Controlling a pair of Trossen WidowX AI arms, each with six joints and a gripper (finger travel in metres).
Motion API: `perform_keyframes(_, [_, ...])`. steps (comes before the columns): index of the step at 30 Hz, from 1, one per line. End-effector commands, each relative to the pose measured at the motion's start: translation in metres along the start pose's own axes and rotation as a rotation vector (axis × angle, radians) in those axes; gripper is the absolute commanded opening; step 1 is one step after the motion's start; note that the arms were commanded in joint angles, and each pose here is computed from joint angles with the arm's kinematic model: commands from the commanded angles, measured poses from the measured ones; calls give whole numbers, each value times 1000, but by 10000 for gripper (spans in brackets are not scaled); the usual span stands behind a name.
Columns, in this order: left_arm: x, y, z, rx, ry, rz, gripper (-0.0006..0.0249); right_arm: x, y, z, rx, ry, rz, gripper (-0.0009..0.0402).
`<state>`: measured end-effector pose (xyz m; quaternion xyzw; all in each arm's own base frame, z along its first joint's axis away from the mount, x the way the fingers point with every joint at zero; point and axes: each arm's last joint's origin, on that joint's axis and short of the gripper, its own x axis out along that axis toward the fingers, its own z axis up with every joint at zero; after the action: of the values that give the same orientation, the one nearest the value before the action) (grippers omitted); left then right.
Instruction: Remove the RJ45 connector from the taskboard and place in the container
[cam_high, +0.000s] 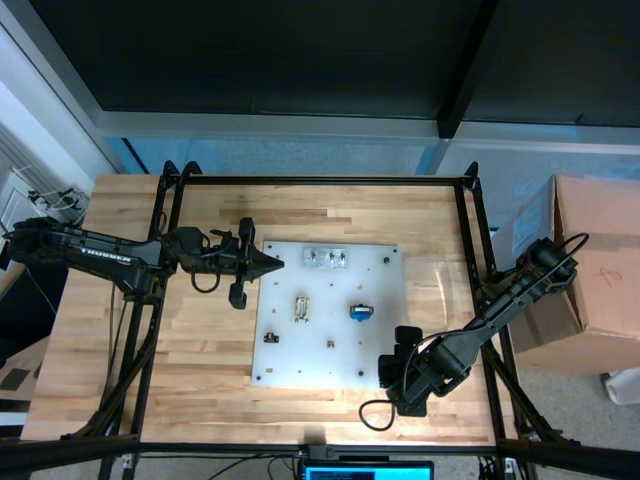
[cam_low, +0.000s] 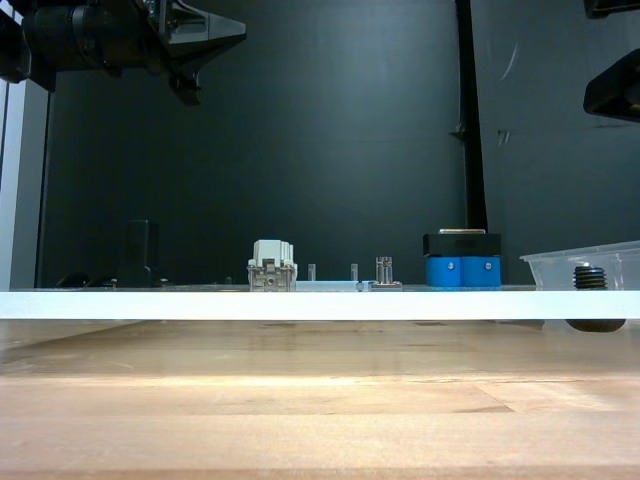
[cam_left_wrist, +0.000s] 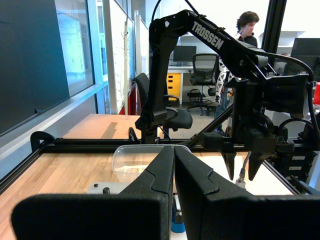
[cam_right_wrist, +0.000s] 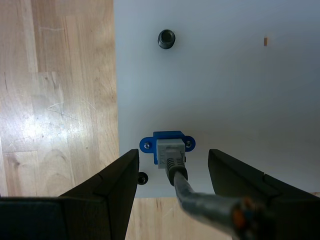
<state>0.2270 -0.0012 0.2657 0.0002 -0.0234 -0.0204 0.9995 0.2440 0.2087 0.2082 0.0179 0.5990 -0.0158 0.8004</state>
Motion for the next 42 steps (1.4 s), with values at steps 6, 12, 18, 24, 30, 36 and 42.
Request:
perform_keyframes(6, [0, 0, 0, 0, 0, 0, 0, 0, 0, 0, -1, -1, 1, 135])
perform_keyframes(12, [0, 0, 0, 0, 0, 0, 0, 0, 0, 0, -1, -2, 2, 74])
perform_keyframes(18, [0, 0, 0, 0, 0, 0, 0, -1, 0, 0, -2, -1, 1, 18])
perform_keyframes(24, [0, 0, 0, 0, 0, 0, 0, -1, -1, 0, -6, 0, 0, 4])
perform_keyframes(30, [0, 0, 0, 0, 0, 0, 0, -7, -2, -1, -7, -7, 7, 1])
perform_keyframes(36, [0, 0, 0, 0, 0, 0, 0, -16, -5, 1, -19, -13, 10, 0])
perform_keyframes(42, [0, 0, 0, 0, 0, 0, 0, -35, -15, 2, -1, -45, 30, 0])
